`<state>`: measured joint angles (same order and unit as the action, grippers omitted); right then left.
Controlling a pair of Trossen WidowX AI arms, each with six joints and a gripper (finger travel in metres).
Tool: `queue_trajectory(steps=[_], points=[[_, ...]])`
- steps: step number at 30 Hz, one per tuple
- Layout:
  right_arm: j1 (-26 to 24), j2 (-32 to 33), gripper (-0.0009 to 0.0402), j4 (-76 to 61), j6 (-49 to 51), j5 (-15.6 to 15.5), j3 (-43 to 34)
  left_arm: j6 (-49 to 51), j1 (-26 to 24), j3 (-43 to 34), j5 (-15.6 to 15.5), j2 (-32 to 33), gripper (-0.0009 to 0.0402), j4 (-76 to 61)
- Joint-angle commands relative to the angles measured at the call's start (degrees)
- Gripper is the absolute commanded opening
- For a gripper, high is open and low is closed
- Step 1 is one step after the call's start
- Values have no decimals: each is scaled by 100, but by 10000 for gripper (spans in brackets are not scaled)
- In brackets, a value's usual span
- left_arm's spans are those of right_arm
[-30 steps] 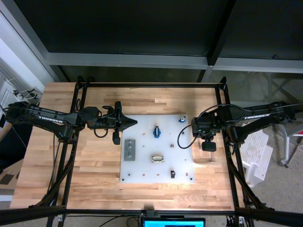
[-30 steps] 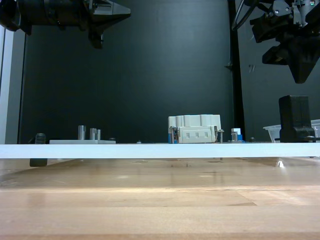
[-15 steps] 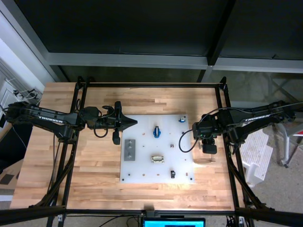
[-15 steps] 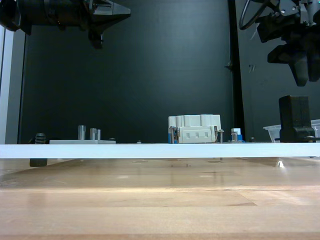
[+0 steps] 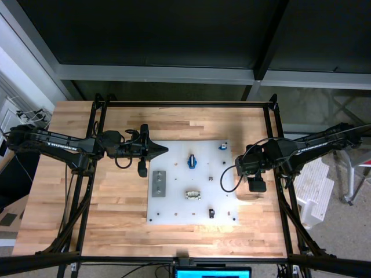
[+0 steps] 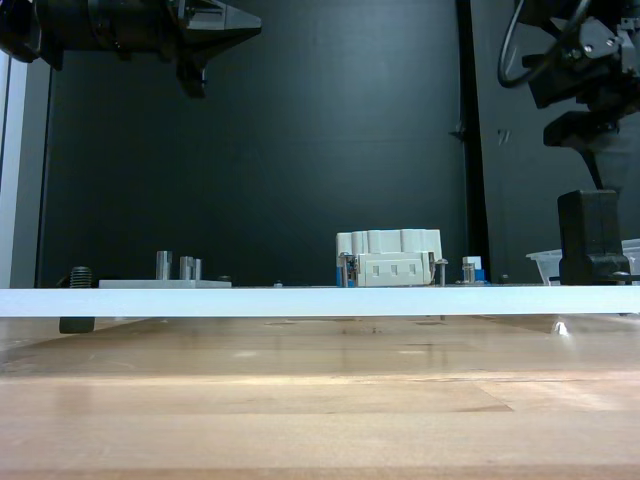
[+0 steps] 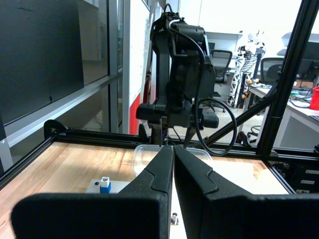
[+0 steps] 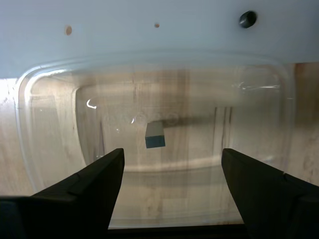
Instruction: Pick the 16mm bar and install on taskboard
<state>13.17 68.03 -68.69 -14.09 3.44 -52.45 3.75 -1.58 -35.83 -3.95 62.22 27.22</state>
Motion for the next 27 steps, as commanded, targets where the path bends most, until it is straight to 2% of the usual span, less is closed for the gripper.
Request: queue_trajectory(steps=[1,27], points=[[33,0,294,131,26,-2,125,-2,0,-2,2,2,1,4],[271,2,299,951,114,-13,970,-2,2,-2,2,2,1,2]])
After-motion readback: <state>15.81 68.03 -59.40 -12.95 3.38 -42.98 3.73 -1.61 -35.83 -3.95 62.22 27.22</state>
